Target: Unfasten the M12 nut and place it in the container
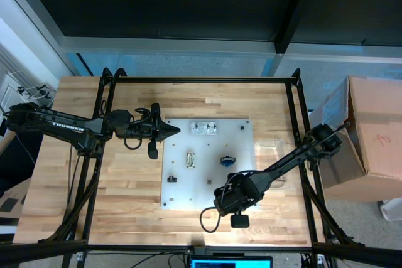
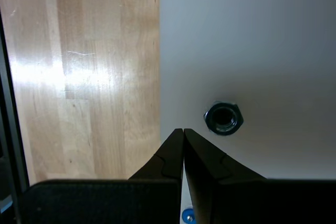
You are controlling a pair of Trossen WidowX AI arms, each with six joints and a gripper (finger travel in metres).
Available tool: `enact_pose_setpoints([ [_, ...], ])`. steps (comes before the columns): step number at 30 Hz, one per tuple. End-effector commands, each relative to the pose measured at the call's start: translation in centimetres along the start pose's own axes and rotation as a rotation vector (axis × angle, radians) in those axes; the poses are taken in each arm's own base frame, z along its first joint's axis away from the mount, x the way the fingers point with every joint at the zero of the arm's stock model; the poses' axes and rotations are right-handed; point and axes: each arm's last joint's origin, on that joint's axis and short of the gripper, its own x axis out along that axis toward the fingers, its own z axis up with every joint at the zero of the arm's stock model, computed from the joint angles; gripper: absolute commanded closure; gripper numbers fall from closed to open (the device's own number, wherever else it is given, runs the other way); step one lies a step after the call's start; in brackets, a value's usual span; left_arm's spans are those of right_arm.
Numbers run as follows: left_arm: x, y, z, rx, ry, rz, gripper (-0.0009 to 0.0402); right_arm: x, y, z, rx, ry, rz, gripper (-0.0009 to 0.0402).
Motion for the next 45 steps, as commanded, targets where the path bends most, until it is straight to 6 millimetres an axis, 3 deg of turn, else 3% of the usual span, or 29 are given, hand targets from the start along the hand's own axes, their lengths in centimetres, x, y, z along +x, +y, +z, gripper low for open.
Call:
enact_pose_setpoints([
  [1, 0.0, 0.0, 0.0, 0.0, 0.0, 0.0, 0.0393, 0.2, -0.1, -0.1, 0.002, 0.003, -0.002, 0.0393],
  [11, 0.0, 0.0, 0.0, 0.0, 0.001, 0.0, 0.0393, 0.6, -0.4, -0.4, 0.006, 0.009, -0.022, 0.0393],
  [19, 0.0, 0.0, 0.0, 0.0, 0.0, 0.0, 0.0393, -1.3, -1.5, -0.9, 0.129, -0.061, -0.325, 0.0393],
  [27, 0.0, 0.0, 0.0, 0.0, 0.0, 0.0, 0.0393, -2.1, -1.4, -0.9, 0.165, -0.061, -0.274, 0.0393],
  [34, 0.0, 0.0, 0.0, 0.0, 0.0, 0.0, 0.0393, -3.4, -0.9, -0.6, 0.436, -0.081, -0.214, 0.0391],
  [39, 0.0, 0.0, 0.0, 0.0, 0.0, 0.0, 0.0393, -4.8, -0.3, -0.1, 0.578, -0.063, -0.156, 0.0361],
  [45, 0.0, 0.0, 0.0, 0.0, 0.001, 0.0, 0.0393, -5.3, -0.1, 0.3, 0.664, -0.085, -0.148, 0.0286],
])
